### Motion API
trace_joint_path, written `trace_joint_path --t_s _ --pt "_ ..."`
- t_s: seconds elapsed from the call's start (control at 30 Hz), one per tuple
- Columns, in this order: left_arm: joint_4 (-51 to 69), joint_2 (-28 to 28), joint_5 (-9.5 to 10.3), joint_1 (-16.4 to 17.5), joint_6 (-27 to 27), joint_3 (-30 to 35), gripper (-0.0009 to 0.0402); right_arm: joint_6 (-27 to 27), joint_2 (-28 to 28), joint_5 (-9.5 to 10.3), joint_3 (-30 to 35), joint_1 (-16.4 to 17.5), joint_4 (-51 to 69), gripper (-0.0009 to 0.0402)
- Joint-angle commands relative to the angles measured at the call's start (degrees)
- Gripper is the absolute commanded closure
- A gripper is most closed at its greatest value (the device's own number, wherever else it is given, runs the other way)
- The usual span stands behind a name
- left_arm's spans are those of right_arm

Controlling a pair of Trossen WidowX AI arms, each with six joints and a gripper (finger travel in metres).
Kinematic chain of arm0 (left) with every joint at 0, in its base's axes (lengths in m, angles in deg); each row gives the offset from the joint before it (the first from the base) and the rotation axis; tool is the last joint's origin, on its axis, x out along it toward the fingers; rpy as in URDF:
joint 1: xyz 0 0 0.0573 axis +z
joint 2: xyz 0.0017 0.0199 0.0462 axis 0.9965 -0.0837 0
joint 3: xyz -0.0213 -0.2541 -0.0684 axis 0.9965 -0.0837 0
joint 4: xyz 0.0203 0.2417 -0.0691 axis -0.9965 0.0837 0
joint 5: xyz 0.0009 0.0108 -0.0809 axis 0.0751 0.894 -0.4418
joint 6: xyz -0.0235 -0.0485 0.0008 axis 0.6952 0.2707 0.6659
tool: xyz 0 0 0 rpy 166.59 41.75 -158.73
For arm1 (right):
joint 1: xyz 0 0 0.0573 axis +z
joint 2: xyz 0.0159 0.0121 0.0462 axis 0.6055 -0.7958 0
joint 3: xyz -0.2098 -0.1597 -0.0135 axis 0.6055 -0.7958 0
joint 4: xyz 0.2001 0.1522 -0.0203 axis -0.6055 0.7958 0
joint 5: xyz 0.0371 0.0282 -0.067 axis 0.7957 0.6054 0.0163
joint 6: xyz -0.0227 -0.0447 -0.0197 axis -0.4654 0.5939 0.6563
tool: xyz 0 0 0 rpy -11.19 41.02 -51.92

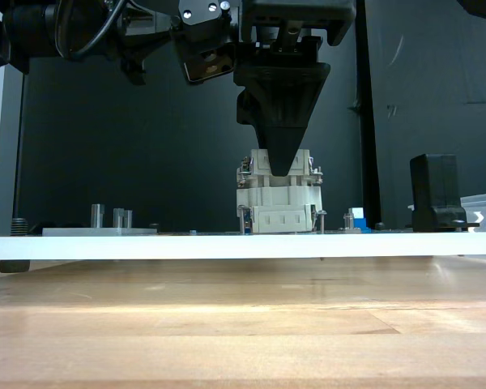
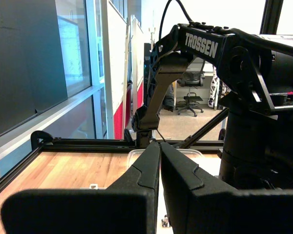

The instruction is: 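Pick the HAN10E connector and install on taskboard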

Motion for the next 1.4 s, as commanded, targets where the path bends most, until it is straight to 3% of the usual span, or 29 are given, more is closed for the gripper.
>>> trace_joint_path --t_s 0.03,1.4 --pt "0.0 0.0 0.00 0.0 0.0 0.0 0.0392 0.8 0.3 -0.26 0.2 0.1 -0.2 0.0350" --pt "0.0 0.0 0.00 0.0 0.0 0.0 0.0392 1.7 -2.0 -0.33 -0.2 -0.2 -2.6 0.0350"
